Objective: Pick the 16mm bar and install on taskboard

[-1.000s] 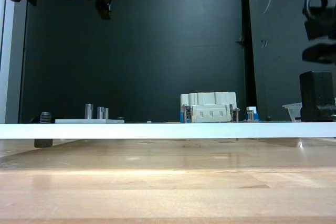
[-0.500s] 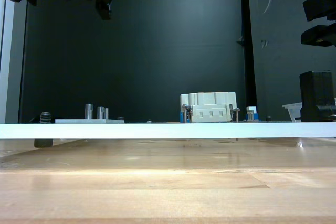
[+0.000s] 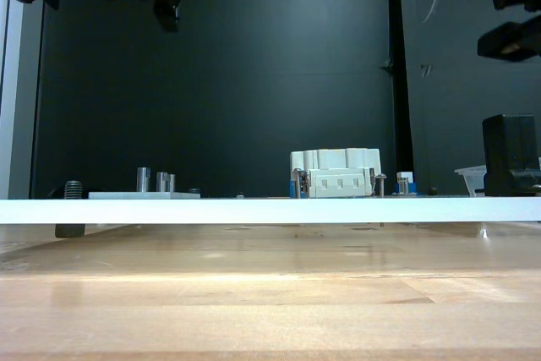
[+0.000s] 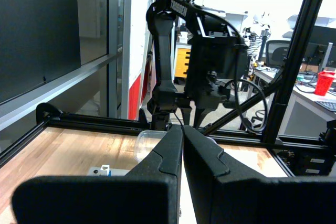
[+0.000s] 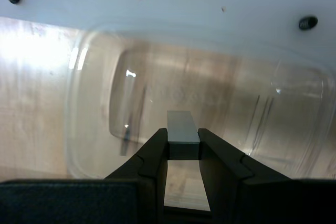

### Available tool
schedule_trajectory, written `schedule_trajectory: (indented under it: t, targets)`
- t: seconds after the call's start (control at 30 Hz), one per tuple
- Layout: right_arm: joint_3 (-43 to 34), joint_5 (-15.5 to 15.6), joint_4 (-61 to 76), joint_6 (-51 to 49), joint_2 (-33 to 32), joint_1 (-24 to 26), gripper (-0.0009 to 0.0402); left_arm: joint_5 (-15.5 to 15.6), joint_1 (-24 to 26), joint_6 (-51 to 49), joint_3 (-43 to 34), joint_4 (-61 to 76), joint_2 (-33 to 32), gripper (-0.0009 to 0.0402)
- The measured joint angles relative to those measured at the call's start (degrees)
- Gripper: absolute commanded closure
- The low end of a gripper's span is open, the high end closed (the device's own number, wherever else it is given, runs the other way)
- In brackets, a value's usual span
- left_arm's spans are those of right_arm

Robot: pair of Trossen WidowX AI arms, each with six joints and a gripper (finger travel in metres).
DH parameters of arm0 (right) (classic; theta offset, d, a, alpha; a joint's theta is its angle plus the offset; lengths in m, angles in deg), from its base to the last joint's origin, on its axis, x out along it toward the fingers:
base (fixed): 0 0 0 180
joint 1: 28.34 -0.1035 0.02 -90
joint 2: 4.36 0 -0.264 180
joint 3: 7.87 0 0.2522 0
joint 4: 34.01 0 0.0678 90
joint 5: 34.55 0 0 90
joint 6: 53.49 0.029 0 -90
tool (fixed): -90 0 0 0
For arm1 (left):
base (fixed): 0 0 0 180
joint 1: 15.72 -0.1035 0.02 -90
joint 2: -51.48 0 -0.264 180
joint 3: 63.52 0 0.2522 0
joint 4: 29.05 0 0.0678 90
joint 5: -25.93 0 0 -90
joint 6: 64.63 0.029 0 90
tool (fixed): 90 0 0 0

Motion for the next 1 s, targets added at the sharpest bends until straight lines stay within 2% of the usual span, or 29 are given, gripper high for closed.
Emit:
schedule_trajectory:
  t: [0.73,1.0]
  targets:
    - [-12.4,0.0,-2.0,3.3,-15.7,-8.2,0.0393,0.0,0.0,0.0,0.0,0.0,0.0,0.0393]
    - [-16.1,0.0,-3.1,5.1,-20.7,-9.5,0.0393,0.0,0.0,0.0,0.0,0.0,0.0,0.0393]
